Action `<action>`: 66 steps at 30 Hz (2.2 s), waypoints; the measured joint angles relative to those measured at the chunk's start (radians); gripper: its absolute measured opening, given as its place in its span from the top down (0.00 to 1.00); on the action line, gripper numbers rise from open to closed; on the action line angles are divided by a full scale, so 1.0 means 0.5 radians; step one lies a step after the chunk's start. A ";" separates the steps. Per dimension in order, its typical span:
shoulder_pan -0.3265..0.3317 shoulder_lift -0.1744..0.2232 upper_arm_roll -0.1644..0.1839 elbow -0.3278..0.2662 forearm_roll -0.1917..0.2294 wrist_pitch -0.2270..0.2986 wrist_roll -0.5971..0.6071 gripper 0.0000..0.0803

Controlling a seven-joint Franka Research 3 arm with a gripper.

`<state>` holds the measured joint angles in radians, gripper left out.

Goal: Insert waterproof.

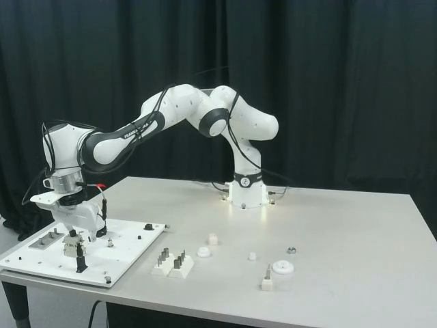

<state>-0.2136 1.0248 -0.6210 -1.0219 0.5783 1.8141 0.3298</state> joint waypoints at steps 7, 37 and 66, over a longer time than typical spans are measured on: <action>0.000 0.000 0.000 0.000 0.000 0.000 0.000 0.00; 0.003 0.000 0.000 -0.006 0.005 0.004 0.000 0.00; 0.017 -0.009 -0.001 -0.064 0.016 0.044 0.000 0.00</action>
<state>-0.2053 1.0202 -0.6215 -1.0539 0.5865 1.8359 0.3297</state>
